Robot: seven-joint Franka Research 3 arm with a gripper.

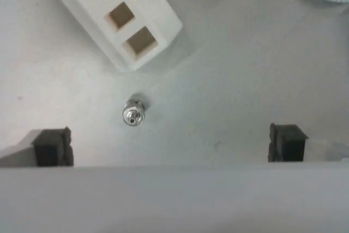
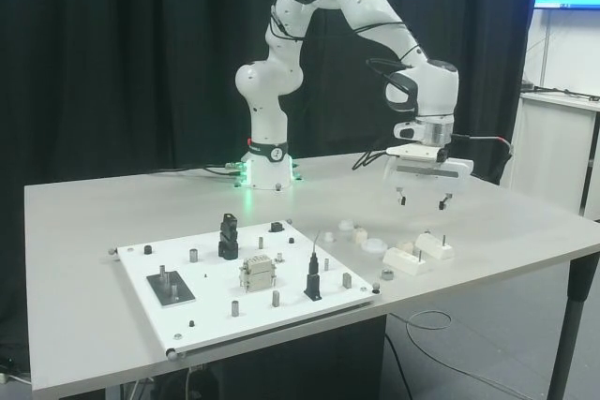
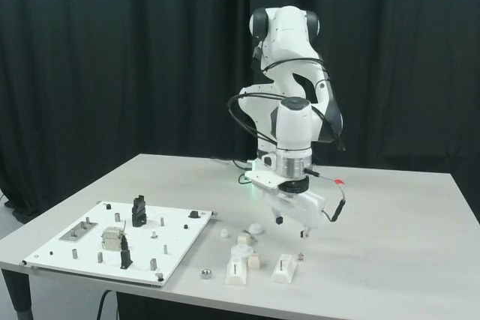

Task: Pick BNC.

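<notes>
Wide-open, empty, the gripper [image 1: 169, 145] frames the BNC [image 1: 133, 113], upright just beside the white block [image 1: 117, 12]. Room views: gripper [image 2: 422, 200] hangs above it. Off-centre descent might tip the connector.

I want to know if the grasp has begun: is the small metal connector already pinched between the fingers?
No: in the wrist view the connector stands alone on the table, the gripper open wide around it.
</notes>
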